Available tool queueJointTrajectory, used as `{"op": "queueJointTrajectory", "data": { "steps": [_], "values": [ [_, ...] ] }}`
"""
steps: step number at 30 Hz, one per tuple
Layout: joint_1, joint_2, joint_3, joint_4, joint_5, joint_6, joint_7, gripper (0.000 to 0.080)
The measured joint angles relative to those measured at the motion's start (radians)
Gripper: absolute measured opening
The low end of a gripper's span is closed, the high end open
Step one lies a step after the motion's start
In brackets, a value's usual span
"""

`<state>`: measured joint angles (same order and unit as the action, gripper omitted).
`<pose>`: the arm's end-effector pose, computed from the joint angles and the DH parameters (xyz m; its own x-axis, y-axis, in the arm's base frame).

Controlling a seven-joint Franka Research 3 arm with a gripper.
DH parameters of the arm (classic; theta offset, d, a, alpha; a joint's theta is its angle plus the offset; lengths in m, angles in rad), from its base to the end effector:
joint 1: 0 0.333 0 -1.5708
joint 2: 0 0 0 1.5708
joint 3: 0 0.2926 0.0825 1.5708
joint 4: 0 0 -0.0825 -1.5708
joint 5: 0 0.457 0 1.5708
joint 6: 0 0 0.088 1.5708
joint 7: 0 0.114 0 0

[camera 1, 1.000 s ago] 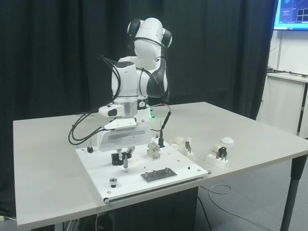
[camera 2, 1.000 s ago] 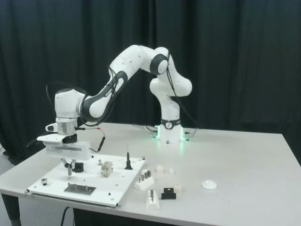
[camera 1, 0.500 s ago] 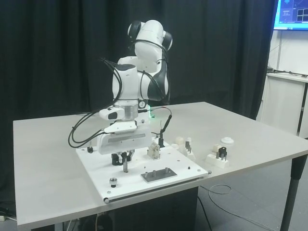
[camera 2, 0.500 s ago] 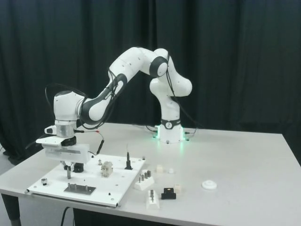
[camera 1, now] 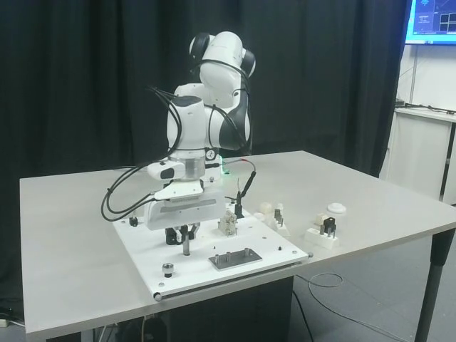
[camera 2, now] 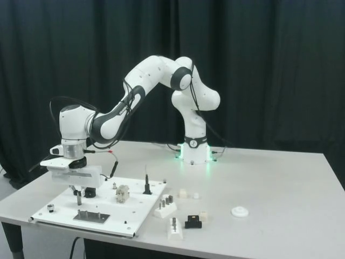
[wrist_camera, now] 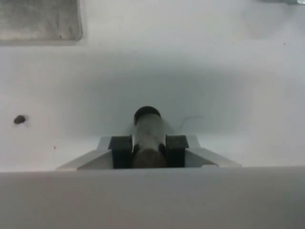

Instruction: Insert round peg 4.

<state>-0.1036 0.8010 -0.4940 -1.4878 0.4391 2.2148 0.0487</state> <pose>0.6619 -0.3749 0.1736 0.7154 -0.6979 0.0341 -0.6980 -0.7160 -0.0107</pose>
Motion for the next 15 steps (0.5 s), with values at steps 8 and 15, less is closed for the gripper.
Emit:
{"op": "queueJointTrajectory", "data": {
  "steps": [8,15],
  "values": [
    [-0.001,0.013,0.0,0.014,0.0,-0.004,0.004,0.0144],
    [-0.001,0.022,0.0,0.021,0.0,-0.008,0.004,0.0143]
  ]
}}
